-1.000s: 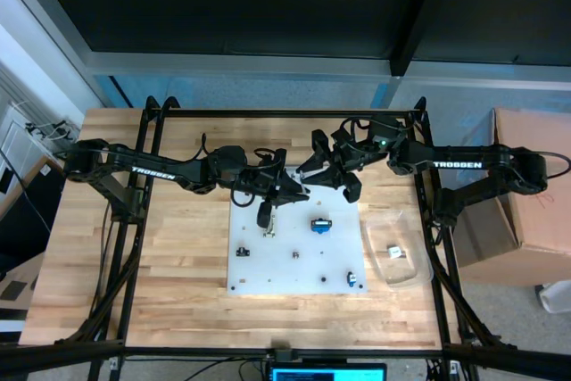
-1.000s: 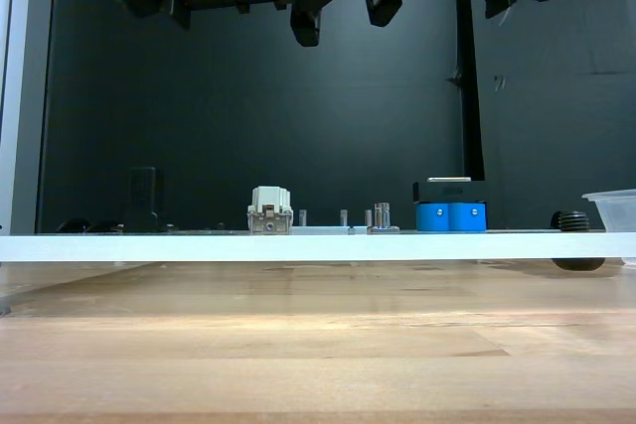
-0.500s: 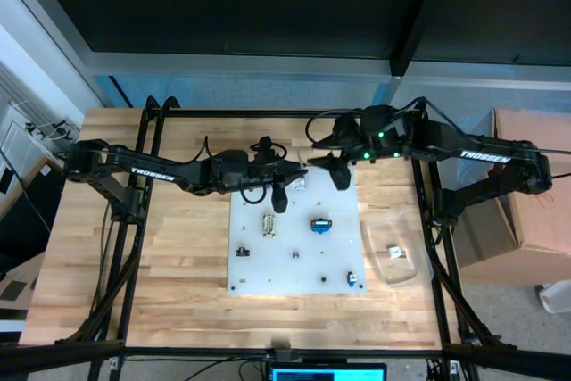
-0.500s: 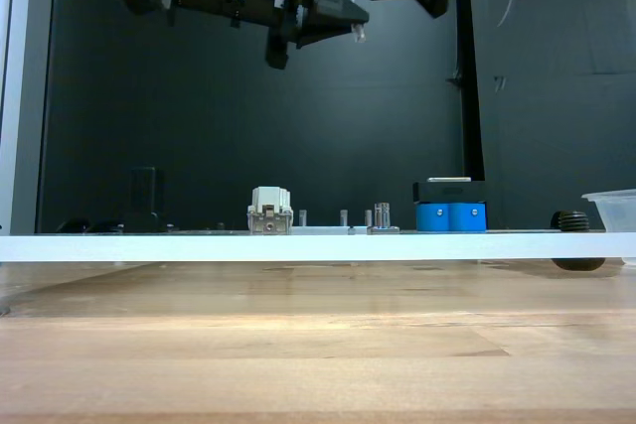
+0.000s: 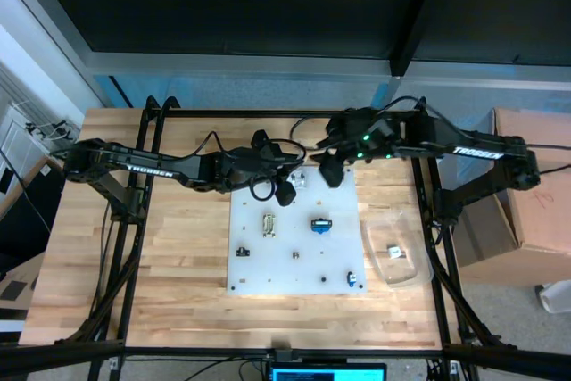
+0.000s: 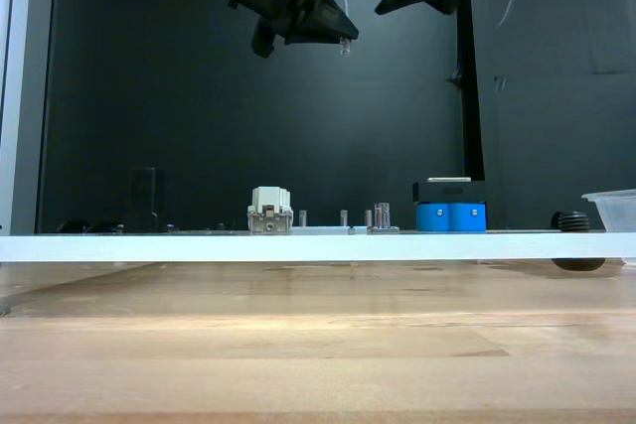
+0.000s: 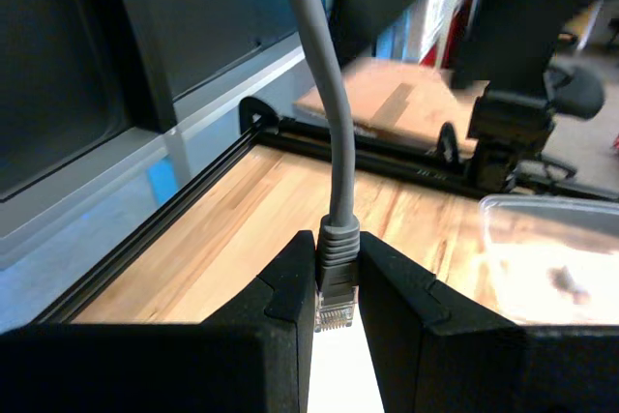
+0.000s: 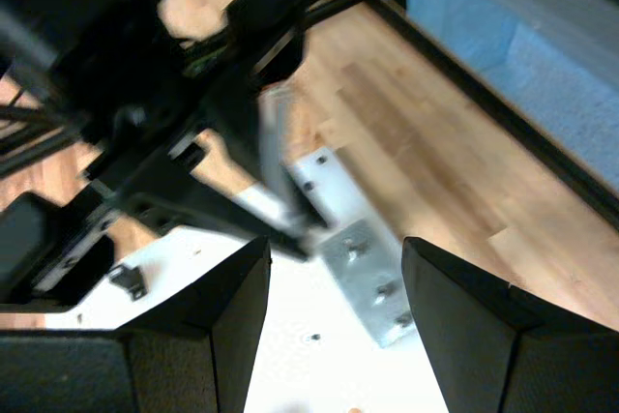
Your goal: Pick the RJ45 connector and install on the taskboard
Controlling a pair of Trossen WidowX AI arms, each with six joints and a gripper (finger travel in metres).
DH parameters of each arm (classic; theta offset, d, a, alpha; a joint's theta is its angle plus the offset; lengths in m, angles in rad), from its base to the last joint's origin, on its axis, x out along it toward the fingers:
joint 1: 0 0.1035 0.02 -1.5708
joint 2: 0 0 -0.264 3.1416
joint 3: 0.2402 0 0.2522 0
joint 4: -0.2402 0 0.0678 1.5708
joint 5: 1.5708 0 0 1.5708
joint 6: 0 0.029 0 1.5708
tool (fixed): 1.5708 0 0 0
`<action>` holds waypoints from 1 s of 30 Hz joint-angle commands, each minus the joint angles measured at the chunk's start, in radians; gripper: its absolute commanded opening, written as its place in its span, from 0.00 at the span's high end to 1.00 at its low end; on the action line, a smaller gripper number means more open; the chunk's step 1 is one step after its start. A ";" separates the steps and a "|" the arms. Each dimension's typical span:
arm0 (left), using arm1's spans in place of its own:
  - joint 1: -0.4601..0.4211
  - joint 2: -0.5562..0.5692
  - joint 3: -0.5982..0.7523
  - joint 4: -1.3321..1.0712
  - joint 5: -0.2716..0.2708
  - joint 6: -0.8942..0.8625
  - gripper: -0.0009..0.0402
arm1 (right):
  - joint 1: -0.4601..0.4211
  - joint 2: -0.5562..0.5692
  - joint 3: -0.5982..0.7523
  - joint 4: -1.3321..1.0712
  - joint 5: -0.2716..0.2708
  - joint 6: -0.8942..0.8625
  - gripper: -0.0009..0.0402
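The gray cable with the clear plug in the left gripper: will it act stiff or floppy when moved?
Probably fairly stiff near the plug: the cable rises from the left gripper, high above the board, in a smooth curve. The plug looks small and light, so a cable pull might twist it. The right gripper hangs open close by.

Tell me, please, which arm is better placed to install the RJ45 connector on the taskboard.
Left. The left gripper is shut on the RJ45 connector, high above the far edge of the taskboard; the right gripper hangs open beside it, holding nothing.
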 commanded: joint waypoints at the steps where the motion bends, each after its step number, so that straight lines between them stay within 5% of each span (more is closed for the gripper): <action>1: 0.000 0.000 0.017 -0.062 -0.016 0.000 0.87 | 0.017 0.067 0.058 -0.047 0.033 0.010 0.52; 13: -0.007 0.000 0.026 -0.111 -0.048 -0.005 0.87 | 0.021 0.225 0.152 -0.067 0.044 0.009 0.52; 22: -0.013 0.000 0.026 -0.122 -0.048 0.000 0.87 | 0.020 0.235 0.152 -0.068 0.044 0.001 0.52; 30: -0.017 0.000 0.026 -0.122 -0.048 0.004 0.87 | 0.018 0.236 0.152 -0.078 0.045 -0.003 0.66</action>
